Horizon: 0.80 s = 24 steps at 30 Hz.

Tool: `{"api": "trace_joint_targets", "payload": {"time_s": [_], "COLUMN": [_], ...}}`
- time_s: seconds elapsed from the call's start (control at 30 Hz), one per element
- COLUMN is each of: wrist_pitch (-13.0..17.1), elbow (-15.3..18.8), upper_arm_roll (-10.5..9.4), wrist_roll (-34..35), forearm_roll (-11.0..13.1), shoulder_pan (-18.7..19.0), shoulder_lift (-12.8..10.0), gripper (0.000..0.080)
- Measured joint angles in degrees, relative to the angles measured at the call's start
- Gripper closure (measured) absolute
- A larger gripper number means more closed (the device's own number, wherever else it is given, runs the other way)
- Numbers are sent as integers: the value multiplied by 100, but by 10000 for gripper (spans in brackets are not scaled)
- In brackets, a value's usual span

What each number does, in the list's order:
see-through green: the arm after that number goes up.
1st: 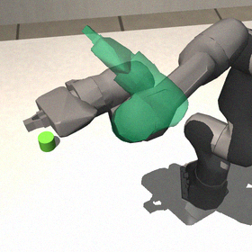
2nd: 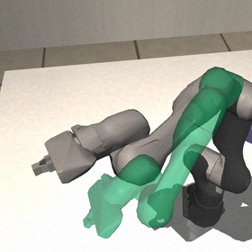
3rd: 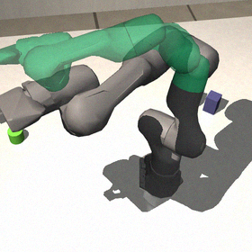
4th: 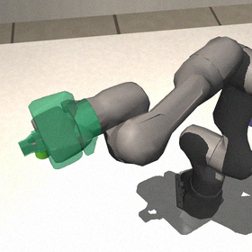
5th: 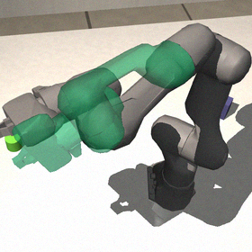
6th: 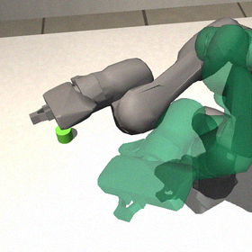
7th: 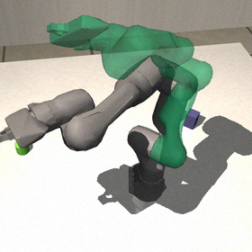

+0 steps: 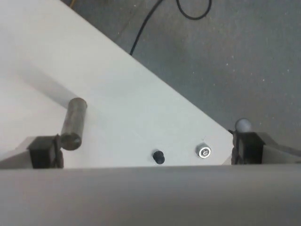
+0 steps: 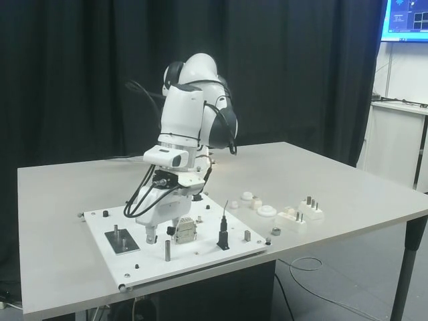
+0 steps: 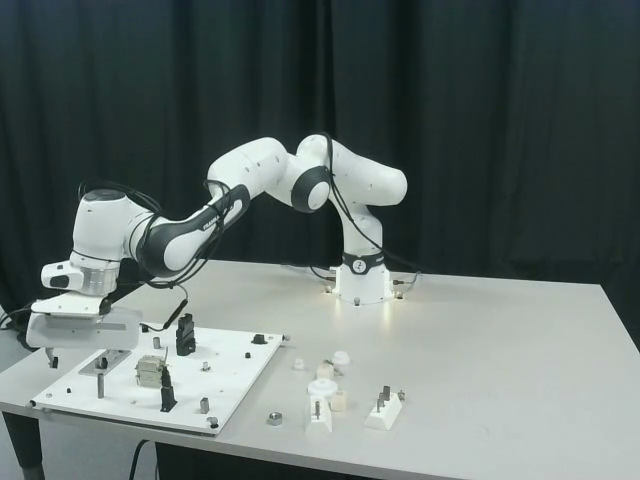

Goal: Insert round peg 3.

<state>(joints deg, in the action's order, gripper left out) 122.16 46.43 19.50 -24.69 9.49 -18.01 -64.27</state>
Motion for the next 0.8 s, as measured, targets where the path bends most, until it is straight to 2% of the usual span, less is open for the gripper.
{"api": "trace_joint_targets", "payload": {"time_s": [0.8], "wrist_pitch": [68], "elbow": [0], "upper_arm_roll": [0], "wrist_roll": [-36], "forearm_roll": [-110], "shoulder_pan": [-3], "shoulder_lift": [-51], "gripper": [3]}}
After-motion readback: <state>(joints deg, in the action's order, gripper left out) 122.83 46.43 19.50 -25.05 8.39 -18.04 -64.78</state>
